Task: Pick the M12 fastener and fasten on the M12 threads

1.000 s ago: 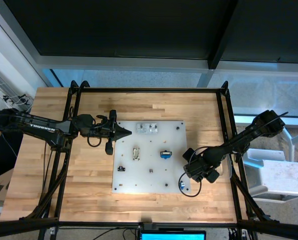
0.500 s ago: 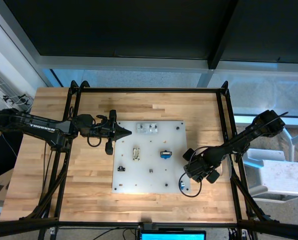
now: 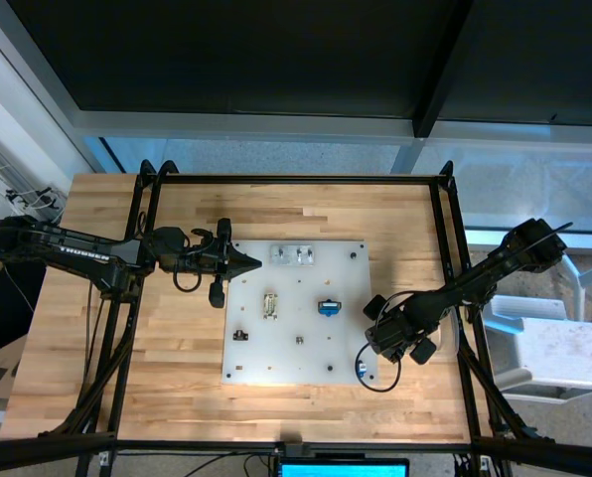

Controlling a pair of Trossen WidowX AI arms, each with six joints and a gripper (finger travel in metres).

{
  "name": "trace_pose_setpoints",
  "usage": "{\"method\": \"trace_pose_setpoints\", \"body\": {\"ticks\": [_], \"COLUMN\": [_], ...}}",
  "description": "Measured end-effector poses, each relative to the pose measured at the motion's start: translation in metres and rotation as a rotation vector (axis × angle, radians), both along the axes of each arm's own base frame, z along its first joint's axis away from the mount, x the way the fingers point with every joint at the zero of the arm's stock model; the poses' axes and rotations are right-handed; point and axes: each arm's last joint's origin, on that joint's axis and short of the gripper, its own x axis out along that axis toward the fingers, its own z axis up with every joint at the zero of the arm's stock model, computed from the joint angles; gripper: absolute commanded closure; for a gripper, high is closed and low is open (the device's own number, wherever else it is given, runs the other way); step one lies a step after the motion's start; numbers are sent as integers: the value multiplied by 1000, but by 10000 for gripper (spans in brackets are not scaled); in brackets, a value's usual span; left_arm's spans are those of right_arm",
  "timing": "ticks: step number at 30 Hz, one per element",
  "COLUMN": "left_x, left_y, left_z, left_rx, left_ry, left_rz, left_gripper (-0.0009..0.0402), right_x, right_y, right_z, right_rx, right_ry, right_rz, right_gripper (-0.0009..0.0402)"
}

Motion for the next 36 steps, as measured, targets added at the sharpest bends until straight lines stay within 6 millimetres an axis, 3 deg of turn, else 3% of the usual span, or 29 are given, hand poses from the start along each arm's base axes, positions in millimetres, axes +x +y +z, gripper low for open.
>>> {"method": "trace_pose_setpoints", "body": {"ticks": [9,17,29,36], "left_x": [0,0,0,0], "left_y": [0,0,0,0], "left_z": [0,0,0,0], "left_rx": [0,0,0,0], "left_ry": [0,0,-1,0], "left_rz": [0,0,0,0], "left_gripper": [393,393,393,393], "right_x": [1,6,19,39], "right_y": [0,3,11,22], "right_z": [5,32,87,102], "right_rx": [-6,-5,-19,-43], "right_ry": [-14,-14,-22,-20], "right_rz": [-1,16,291,432], "right_gripper": [369,369,368,368]}}
